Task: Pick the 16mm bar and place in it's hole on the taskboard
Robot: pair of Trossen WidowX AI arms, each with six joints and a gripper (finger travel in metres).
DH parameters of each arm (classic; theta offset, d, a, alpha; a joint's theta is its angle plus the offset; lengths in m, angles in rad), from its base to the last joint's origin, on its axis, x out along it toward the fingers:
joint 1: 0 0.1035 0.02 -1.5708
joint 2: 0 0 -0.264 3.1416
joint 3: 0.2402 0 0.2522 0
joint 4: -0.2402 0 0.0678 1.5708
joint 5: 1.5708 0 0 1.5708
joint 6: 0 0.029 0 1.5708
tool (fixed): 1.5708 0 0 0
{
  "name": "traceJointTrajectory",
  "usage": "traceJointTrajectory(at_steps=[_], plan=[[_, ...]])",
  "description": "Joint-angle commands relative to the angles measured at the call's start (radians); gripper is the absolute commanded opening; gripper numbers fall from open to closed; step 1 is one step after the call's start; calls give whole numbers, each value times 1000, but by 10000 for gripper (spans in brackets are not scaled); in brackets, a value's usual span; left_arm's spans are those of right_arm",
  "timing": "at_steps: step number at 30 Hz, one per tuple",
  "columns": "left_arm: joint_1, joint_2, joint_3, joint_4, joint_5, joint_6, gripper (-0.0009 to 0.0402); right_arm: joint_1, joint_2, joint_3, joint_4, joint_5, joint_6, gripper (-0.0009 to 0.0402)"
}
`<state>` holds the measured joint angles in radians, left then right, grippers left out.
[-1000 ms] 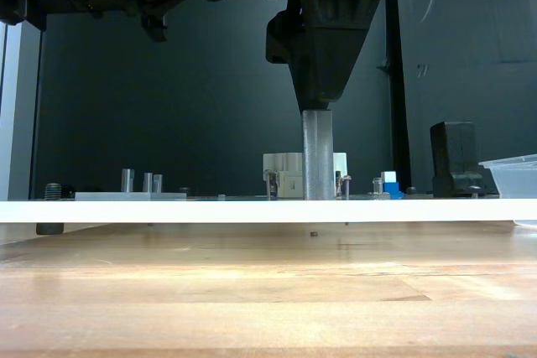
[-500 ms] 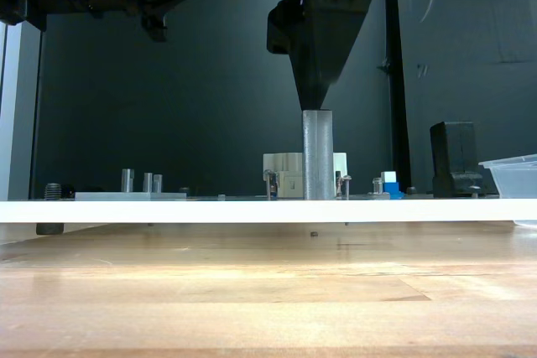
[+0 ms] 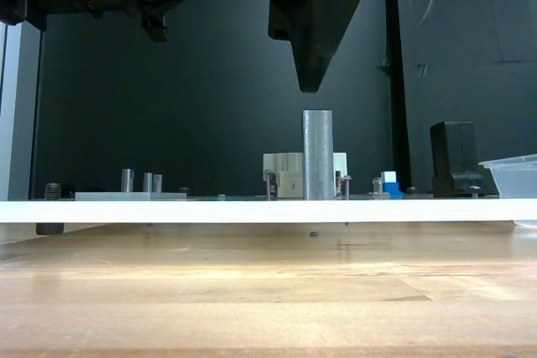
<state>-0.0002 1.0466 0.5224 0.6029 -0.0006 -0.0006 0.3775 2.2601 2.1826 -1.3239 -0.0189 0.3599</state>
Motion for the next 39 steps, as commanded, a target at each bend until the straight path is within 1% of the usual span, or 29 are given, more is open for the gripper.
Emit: traceJointTrajectory(at_steps=[1, 8, 10, 14, 15, 21, 27, 33, 34, 37, 39], plan=[[0, 0, 0, 0, 0, 0, 0, 0, 1, 0, 1, 0, 0, 232], [0, 0, 0, 0, 0, 0, 0, 0, 2, 0, 7, 0, 0, 232], [0, 0, 0, 0, 0, 0, 0, 0, 20, 0, 21, -2, 0, 232], [0, 0, 0, 0, 0, 0, 0, 1, 49, 0, 60, -21, -6, 232], [0, 0, 0, 0, 0, 0, 0, 1, 57, 0, 62, -32, -6, 232], [0, 0, 0, 0, 0, 0, 0, 0, 72, -11, 71, -30, -11, 232], [0, 0, 0, 0, 0, 0, 0, 0, 72, -63, 88, -28, -11, 228], [0, 2, 0, 0, 0, 0, 0, 0, 69, -73, 90, -25, -18, 203], [0, 2, 0, 0, 0, 0, 0, -1, 69, -73, 89, -25, -18, 197], [0, 2, 0, 0, 0, 0, 0, -1, 68, -73, 86, 1, -18, 170], [0, 2, 0, 0, 0, 0, 0, -2, 64, -73, 87, 0, -18, 149]])
